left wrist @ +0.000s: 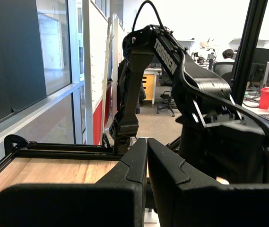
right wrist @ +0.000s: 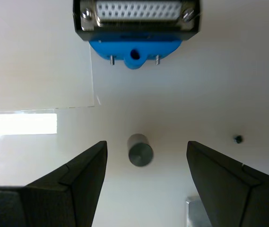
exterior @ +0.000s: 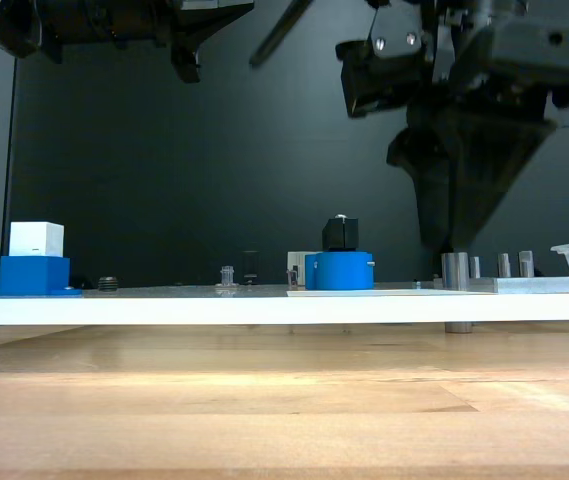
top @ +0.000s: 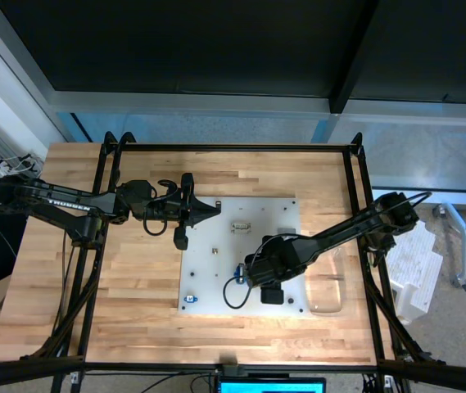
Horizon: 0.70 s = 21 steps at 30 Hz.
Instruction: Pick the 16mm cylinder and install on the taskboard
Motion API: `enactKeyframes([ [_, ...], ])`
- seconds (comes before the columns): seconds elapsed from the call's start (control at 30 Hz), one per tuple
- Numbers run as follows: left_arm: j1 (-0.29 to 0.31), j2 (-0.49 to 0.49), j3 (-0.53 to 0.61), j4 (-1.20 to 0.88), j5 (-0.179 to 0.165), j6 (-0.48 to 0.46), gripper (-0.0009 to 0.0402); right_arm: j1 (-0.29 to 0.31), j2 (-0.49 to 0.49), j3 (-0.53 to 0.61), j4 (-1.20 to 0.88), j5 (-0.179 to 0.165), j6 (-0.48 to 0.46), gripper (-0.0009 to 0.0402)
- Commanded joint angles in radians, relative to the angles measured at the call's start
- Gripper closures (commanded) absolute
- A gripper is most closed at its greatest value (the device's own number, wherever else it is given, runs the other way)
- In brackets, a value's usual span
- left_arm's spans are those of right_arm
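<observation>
Right wrist view has it all: the right gripper [right wrist: 147, 143] hangs straight over the tiny silver-grey metal 16mm cylinder [right wrist: 140, 151], jaws spread wide with clear gaps both sides, holding nothing. The peg stands upright on the large square white plastic taskboard [right wrist: 39, 56], near the blue connector with its black-framed multi-pin socket [right wrist: 134, 49]. From the low view, the peg [exterior: 454, 270] stands at the board's near edge right under the fingertips, and a grey stub shows beneath the board in line with it, so I'd judge it may already sit in a hole; I can't tell for sure.

Either way, the move wants to be purely vertical. The peg sits a touch nearer one finger than the other, so centre first if closing, and squeeze low on the body so it stays upright. If leaving, rise straight, no sideways drift. Watch the grey metal block corner [right wrist: 198, 213] beside one finger.

Over at the board's far left edge, the left gripper [left wrist: 146, 146] is held high, fingers pressed together, empty.
</observation>
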Motion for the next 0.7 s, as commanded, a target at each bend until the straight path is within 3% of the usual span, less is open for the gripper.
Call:
enactKeyframes([
  [0.03, 0.0, 0.0, 0.0, 0.0, 0.0, 0.0, 0.0392, -0.013, -0.052, 0.002, -0.002, -0.002, -0.04, 0.0156],
  [0.23, 0.0, 0.0, 0.0, 0.0, 0.0, 0.0, 0.0392, -0.064, -0.182, -0.003, -0.009, -0.003, -0.126, 0.0178],
  [0.43, 0.0, 0.0, 0.0, 0.0, 0.0, 0.0, 0.0392, -0.152, -0.327, -0.014, -0.003, -0.004, -0.209, 0.0222],
  [0.7, 0.0, 0.0, 0.0, 0.0, 0.0, 0.0, 0.0392, -0.246, -0.499, -0.077, 0.175, -0.011, -0.32, 0.0295],
])
